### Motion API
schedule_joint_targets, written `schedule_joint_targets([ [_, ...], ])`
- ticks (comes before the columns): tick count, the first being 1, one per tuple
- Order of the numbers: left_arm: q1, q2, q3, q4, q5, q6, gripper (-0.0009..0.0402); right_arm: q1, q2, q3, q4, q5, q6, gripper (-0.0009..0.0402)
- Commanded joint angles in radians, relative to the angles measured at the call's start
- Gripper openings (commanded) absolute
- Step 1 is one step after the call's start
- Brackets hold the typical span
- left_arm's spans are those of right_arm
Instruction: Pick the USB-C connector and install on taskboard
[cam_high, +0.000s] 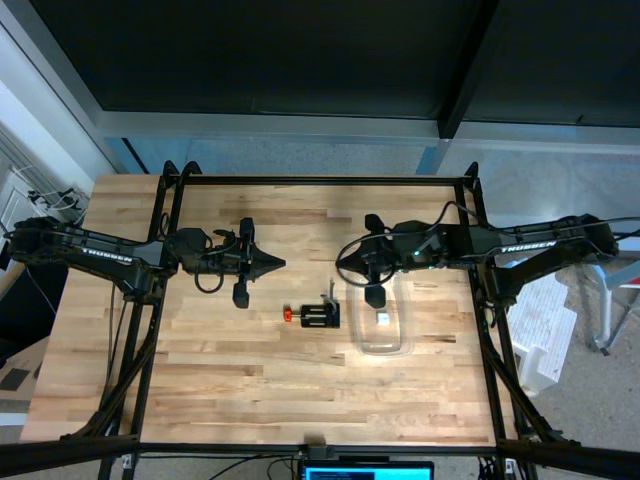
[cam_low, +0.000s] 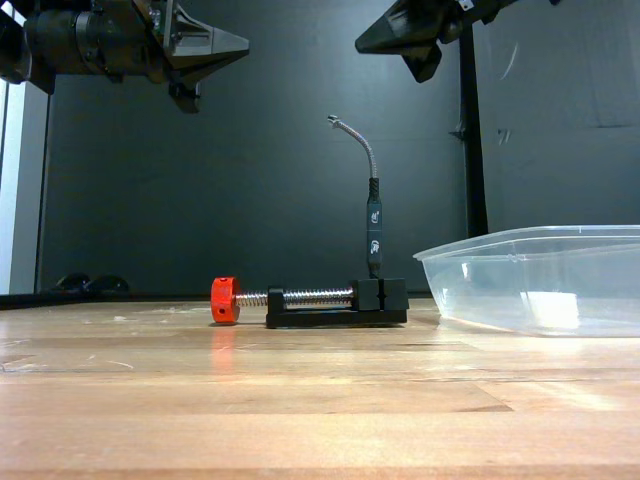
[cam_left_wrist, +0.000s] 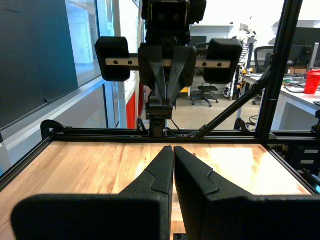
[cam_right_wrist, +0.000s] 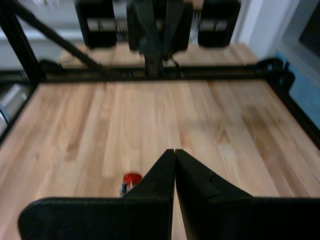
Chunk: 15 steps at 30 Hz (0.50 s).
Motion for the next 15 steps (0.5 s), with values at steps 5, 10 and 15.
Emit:
schedule_joint_targets([
  [5,0.000,0.000,0.000,0.000,0.000,0.000,0.0000,-0.036,-0.084,-0.171,0.292,-0.036,0.003,0.0000],
  [10,0.000,0.000,0.000,0.000,0.000,0.000,0.0000,-0.036,-0.125,-0.270,0.457,-0.031,0.005,0.0000],
  [15,0.000,0.000,0.000,0.000,0.000,0.000,0.0000,-0.036,-0.158,-0.338,0.526,-0.032,0.016,0.0000],
])
